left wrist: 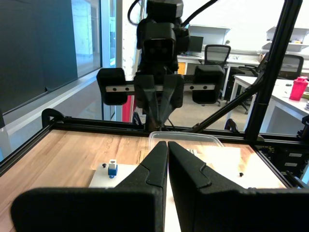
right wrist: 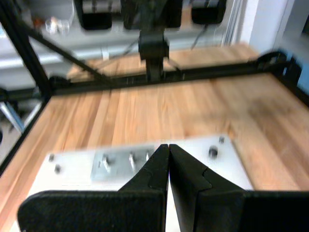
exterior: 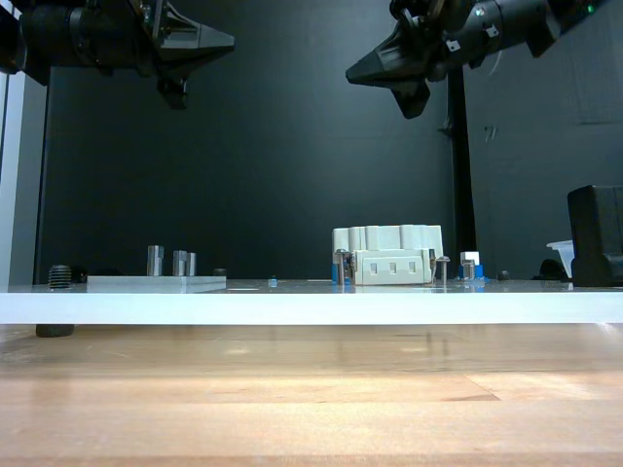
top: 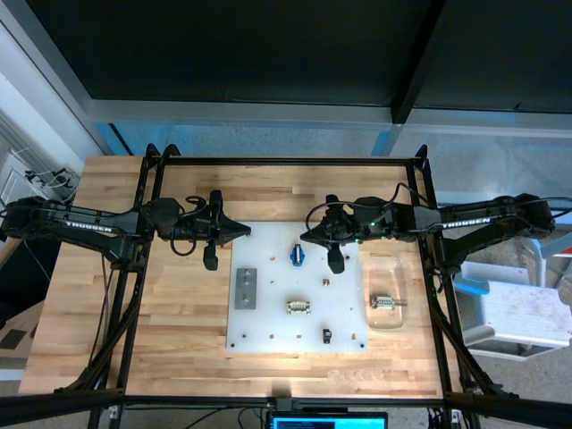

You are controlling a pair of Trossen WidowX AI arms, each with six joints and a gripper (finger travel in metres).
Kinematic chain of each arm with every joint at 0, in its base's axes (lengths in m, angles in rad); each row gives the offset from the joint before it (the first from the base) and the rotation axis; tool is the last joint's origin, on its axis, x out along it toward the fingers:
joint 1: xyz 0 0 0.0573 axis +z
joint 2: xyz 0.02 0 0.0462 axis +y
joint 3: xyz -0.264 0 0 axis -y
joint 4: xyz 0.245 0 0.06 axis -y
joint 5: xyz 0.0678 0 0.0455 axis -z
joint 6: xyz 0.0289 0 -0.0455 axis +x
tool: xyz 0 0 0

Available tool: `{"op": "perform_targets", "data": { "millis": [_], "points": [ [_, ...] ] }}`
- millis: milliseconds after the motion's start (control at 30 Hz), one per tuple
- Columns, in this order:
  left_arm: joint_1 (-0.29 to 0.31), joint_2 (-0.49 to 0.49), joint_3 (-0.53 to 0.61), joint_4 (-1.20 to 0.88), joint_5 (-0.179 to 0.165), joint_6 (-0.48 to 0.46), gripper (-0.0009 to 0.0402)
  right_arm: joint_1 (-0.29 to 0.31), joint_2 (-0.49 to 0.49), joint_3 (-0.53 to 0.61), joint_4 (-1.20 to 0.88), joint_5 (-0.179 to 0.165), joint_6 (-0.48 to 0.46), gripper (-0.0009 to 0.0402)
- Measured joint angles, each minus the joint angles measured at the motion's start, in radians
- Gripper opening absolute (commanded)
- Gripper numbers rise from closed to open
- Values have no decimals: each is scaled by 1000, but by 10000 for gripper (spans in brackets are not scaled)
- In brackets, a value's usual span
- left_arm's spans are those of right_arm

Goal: Pick the HAN10E connector and install in the HAN10E hub

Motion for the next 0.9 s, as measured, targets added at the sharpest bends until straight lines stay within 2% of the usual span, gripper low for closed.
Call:
{"op": "perform_targets", "data": {
  "millis": [67,167,467,667,900],
  "points": [
    [0,0,0,0,0,0,0,6,3,46,-114,0,0,0],
    [0,0,0,0,0,0,0,20,5,107,-284,18,0,0],
    [0,0,0,0,0,0,0,70,5,256,-742,19,12,0],
    [0,0,0,0,0,0,0,141,7,299,-939,18,64,0],
    [0,0,0,0,0,0,0,232,7,306,-1075,19,127,0]
  ]
}}
